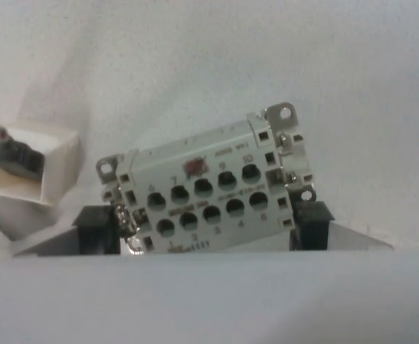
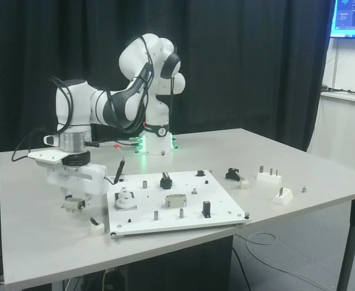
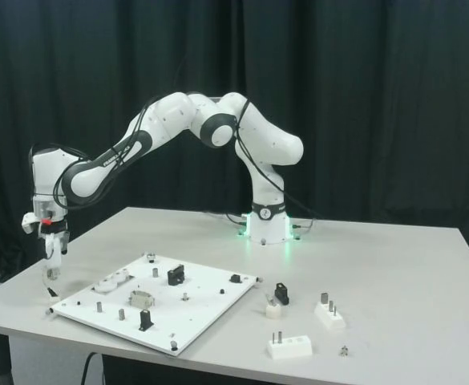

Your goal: Place waterproof.

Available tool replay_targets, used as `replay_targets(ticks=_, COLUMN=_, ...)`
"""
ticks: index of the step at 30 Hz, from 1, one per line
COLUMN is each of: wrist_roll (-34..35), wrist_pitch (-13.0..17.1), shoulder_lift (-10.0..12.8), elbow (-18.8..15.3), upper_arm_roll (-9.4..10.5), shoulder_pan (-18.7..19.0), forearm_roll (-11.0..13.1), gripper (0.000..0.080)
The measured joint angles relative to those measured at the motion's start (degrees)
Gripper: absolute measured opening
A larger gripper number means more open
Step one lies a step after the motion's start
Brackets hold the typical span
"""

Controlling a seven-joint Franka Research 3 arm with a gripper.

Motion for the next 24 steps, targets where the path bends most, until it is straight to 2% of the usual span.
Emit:
replay_targets(ticks=15, wrist_roll=25.31, wrist_pitch=0.00, shoulder_lift=-0.01, elbow=-1.33, upper_arm_roll=-0.32, shoulder_pan=1.17, forearm_roll=-0.01, gripper=0.0522)
replay_targets(ticks=24, wrist_roll=32.48, wrist_pitch=0.00, shoulder_lift=-0.11, elbow=-3.99, upper_arm_roll=-1.77, shoulder_pan=3.58, forearm_roll=-0.06, gripper=0.0522)
